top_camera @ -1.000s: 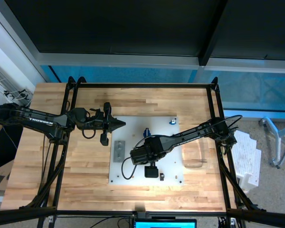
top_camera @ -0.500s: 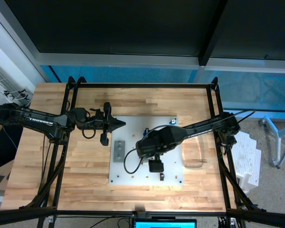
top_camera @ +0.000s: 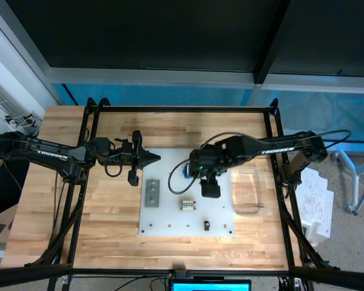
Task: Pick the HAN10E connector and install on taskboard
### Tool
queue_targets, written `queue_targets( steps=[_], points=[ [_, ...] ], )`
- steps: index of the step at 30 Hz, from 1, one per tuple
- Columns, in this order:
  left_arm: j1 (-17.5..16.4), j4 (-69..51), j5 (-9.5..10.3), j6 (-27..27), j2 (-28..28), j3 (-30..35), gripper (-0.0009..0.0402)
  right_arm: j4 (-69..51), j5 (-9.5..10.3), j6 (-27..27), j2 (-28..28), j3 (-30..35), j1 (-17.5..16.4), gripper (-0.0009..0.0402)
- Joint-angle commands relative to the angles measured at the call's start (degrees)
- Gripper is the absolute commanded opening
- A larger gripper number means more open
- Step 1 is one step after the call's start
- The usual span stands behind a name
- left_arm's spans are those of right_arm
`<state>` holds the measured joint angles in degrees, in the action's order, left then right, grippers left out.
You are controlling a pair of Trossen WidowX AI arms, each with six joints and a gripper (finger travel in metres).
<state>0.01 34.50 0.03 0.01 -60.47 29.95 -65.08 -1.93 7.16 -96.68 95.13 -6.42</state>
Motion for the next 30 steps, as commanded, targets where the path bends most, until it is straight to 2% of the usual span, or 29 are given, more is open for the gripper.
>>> queue_targets(
  steps=[1,10,17,30],
  points=[
    [0.0,0.0,-0.02,0.0,0.0,0.0,0.0001,1.6,-0.02,-0.9,2.6,-1.4,2.1,0.018],
    [0.0,0.0,-0.02,0.0,0.0,0.0,0.0001,8.1,0.0,-4.5,11.0,-8.0,5.6,0.0084],
    [0.0,0.0,-0.02,0.0,0.0,0.0,0.0001,19.8,0.04,-5.1,17.7,-15.9,6.2,0.0002],
    [0.0,0.0,-0.02,0.0,0.0,0.0,0.0001,42.7,0.5,-4.7,26.7,-29.5,7.0,0.0]
  ],
)
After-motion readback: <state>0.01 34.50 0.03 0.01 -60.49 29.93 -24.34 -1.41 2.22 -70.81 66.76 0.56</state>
